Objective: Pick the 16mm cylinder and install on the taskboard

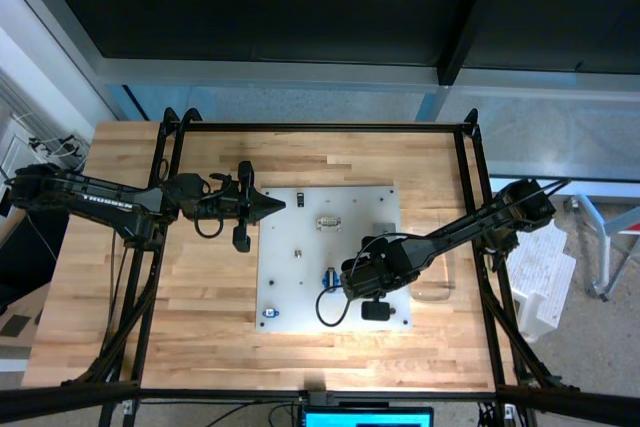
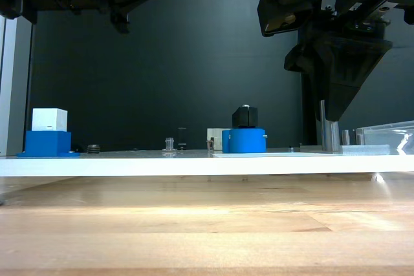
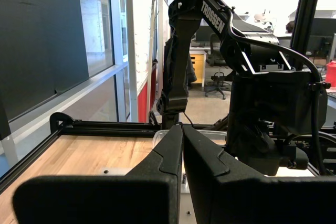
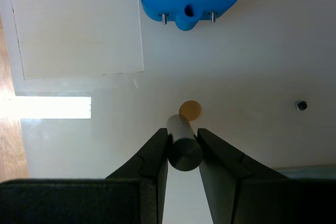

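Right pincer at work: my right pincer [image 4: 182,136] is clamped on the 16mm cylinder [image 4: 184,151]. It is a grey metal rod gripped between both fingers and pointing down at the taskboard [image 4: 236,61]. The fingers stand only as far apart as the rod is wide.

The rod's far end sits just beside a small round brass-coloured spot [image 4: 189,110] on the taskboard's white face. Whether the rod touches the plate I cannot tell. Beyond that spot on the taskboard stands a blue part [image 4: 186,11] with a black piece against it. A small hex nut [image 4: 301,105] sits well apart from the spot, to one side.

In the high view, my right arm stretches over the taskboard's near right quarter, close to the blue part. A clear plastic tray [image 1: 440,282] lies just beside the taskboard's right edge, and both are carried by the wooden bench [image 1: 120,277].

My left pincer [image 1: 278,205] hangs in the air at the taskboard's left edge, toward the far corner. It points inward with its fingers pressed together and grips nothing.
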